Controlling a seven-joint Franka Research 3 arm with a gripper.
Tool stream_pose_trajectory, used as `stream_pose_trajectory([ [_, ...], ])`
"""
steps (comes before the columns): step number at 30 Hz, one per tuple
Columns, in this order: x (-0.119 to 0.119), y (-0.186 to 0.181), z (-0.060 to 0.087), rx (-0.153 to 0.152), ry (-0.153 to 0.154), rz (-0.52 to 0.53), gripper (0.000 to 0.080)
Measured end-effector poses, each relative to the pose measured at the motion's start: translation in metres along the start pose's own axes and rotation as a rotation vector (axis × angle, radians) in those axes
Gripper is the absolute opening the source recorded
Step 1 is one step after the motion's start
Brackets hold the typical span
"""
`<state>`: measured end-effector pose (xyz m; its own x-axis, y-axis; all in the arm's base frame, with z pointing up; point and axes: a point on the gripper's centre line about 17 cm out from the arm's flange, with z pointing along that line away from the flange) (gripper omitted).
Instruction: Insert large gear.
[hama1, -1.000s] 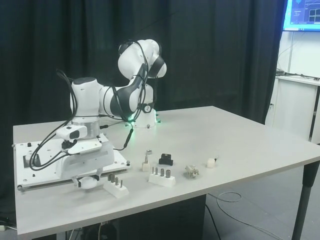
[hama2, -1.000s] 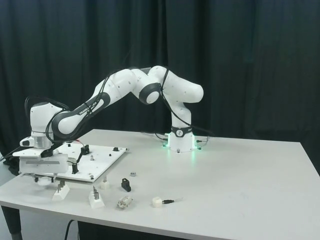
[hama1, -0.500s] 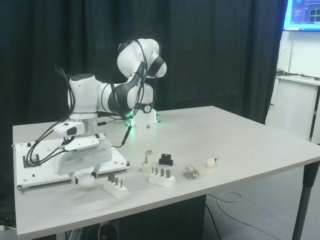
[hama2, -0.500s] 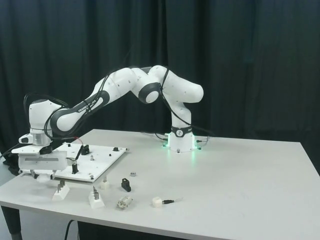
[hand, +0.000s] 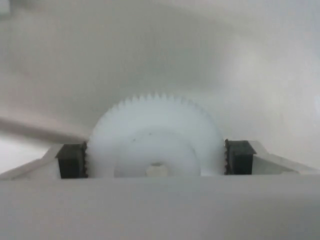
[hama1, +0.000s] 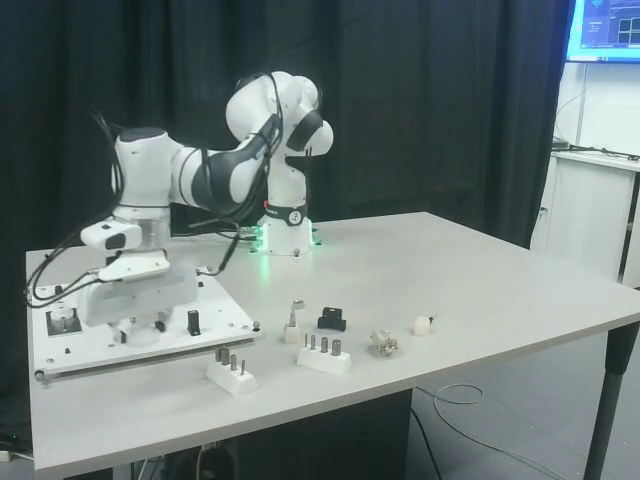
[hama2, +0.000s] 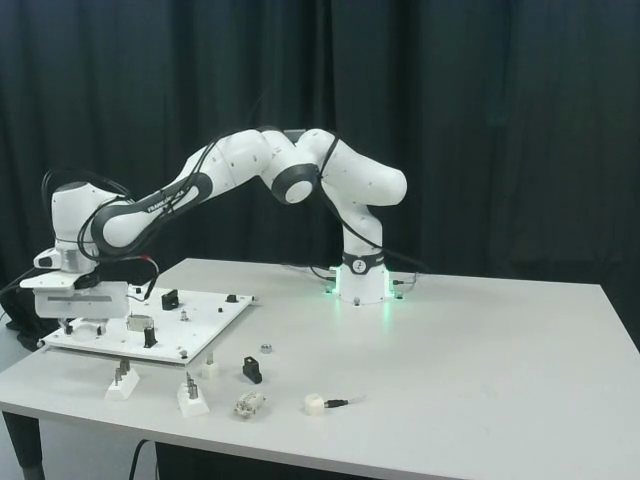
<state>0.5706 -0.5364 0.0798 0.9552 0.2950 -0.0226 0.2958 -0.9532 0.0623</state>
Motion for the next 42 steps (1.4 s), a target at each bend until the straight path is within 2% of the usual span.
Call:
stream_pose_trajectory([
  [12, -0.065, 0.023, -0.01, 0.024, -0.04, 0.006, 0.0594],
  [20, -0.108, 0.035, -0.007, 0.044, -0.045, 0.004, 0.0594],
  [32, -0.15, 0.037, 0.004, 0.089, -0.029, -0.004, 0.0594],
  [42, -0.169, 0.037, 0.012, 0.108, -0.003, -0.013, 0.0594],
])
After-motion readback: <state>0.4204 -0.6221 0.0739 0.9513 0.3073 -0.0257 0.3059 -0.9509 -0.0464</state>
